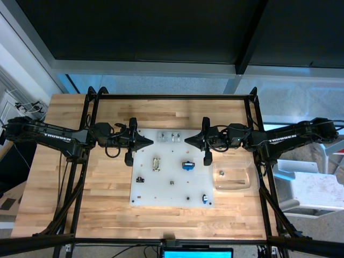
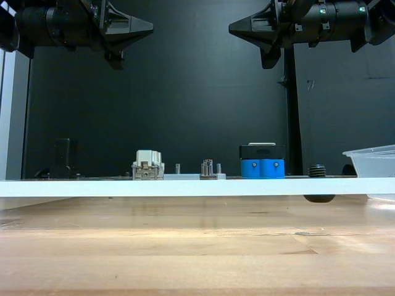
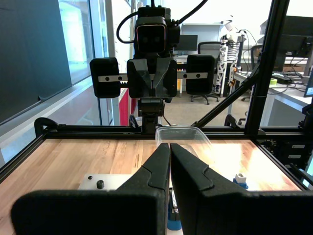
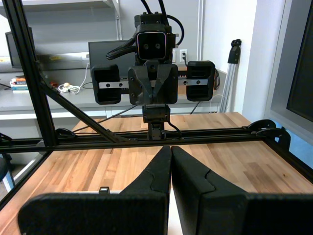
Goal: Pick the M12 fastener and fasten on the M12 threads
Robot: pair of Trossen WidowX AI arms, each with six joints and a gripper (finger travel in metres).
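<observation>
My bench is a pale butcher-block table (image 1: 102, 209) fenced by a black metal frame (image 1: 172, 97), with a dark panel (image 2: 185, 86) standing behind it. On one side daylight pours through tall windows (image 3: 73, 44), and an office chair (image 3: 205, 98) stands farther back. On the other I see a white wall (image 4: 220, 34) and a monitor (image 4: 105, 51) on a grey desk (image 4: 58, 100).
</observation>
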